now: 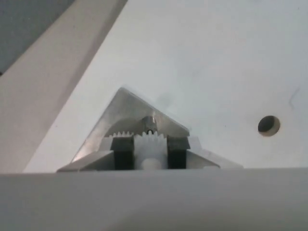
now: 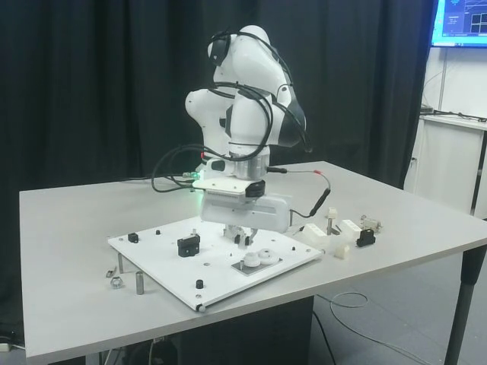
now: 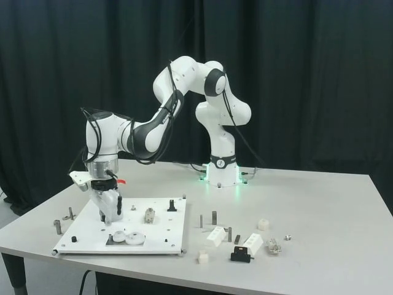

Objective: Place small gear.

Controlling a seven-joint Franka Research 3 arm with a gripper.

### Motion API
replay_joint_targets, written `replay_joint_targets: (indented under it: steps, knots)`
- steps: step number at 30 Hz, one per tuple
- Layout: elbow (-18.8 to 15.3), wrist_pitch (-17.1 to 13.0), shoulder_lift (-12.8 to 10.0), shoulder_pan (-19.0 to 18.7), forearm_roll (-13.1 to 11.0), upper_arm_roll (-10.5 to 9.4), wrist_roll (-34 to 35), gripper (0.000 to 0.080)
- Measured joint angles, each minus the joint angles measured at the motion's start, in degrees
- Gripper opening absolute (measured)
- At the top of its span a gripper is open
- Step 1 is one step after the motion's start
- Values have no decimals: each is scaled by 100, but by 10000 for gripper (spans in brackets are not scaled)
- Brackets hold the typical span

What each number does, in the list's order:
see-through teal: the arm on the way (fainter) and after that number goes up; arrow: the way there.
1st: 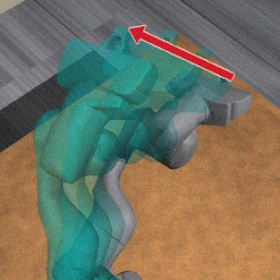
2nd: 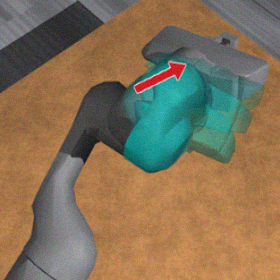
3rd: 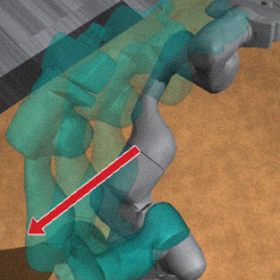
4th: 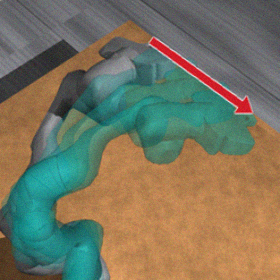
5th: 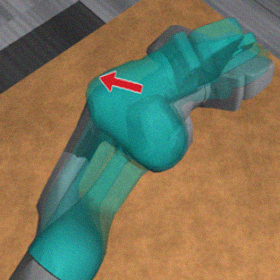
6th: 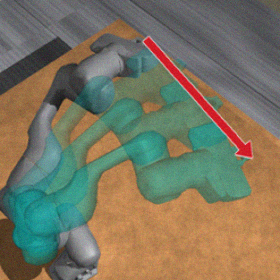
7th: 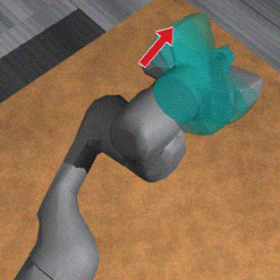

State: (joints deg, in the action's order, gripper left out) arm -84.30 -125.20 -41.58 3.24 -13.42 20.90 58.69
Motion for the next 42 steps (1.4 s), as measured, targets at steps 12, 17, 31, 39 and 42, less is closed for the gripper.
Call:
replay_joint_targets:
  steps: [12,17,31,39,42]
  knots:
    - [21,2,25,0,3,2,-328,138]
    - [23,15,43,0,3,8,-424,138]
    - [93,185,101,0,3,57,-458,138]
    - [103,242,151,0,3,64,-479,138]
    - [103,263,172,0,3,68,-485,138]
